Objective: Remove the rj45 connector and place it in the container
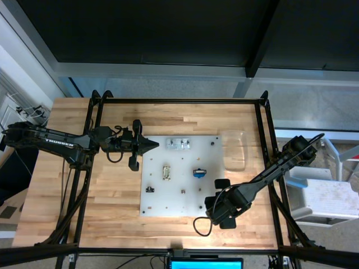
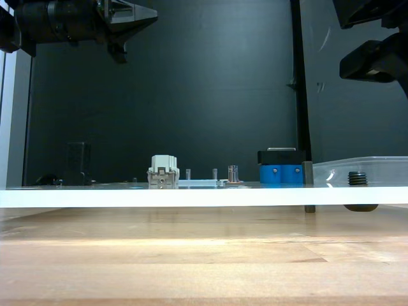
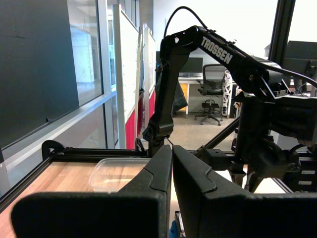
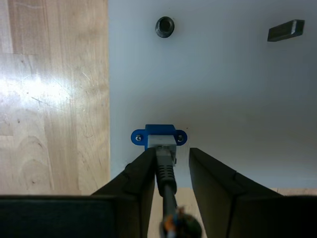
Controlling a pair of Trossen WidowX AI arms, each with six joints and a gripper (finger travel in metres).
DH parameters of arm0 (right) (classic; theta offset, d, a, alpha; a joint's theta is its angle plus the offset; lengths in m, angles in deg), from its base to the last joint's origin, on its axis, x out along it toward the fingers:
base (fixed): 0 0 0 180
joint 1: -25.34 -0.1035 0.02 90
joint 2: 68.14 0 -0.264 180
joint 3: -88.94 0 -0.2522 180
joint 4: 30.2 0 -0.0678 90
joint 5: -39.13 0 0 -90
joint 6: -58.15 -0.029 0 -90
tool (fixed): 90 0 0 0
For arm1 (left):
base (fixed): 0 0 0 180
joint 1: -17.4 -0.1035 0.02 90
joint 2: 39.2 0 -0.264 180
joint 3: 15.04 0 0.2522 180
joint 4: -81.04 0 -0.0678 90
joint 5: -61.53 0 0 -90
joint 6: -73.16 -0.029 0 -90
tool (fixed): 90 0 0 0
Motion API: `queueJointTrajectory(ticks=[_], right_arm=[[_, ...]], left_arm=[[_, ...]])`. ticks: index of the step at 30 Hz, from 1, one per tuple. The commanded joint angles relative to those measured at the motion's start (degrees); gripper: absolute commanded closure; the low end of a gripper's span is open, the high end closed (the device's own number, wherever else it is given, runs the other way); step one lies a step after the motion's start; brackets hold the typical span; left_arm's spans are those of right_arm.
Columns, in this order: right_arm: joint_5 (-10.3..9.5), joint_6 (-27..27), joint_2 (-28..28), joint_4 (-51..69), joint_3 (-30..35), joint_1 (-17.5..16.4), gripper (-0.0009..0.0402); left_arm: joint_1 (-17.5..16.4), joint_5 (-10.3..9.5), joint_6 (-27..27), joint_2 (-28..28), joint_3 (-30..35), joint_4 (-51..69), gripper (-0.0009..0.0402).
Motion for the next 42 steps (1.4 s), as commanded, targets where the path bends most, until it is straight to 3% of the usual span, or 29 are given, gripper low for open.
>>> queueJointTrajectory(ticks=[1, 7, 26, 42], right_arm=[[0.42, -0.02, 0.0, 0.2, -0.02, 0.0, 0.0337], [0.42, 0.04, 0.0, 0.22, -0.02, 0.0, 0.0396], [0.42, -0.02, -0.42, 1.14, 1.27, 0.0, 0.0393], [0.44, 0.07, -4.83, 7.45, 5.16, 0.48, 0.0393]], left_arm=[[-0.02, 0.02, 0.0, 0.02, 0.02, -0.02, 0.0392], [-0.02, 0.02, 0.0, 0.02, 0.02, -0.02, 0.0392], [0.0, 0.02, 0.0, 0.02, 0.02, 0.0, 0.0392], [0.0, 0.02, 0.0, 0.02, 0.02, 0.0, 0.0392]])
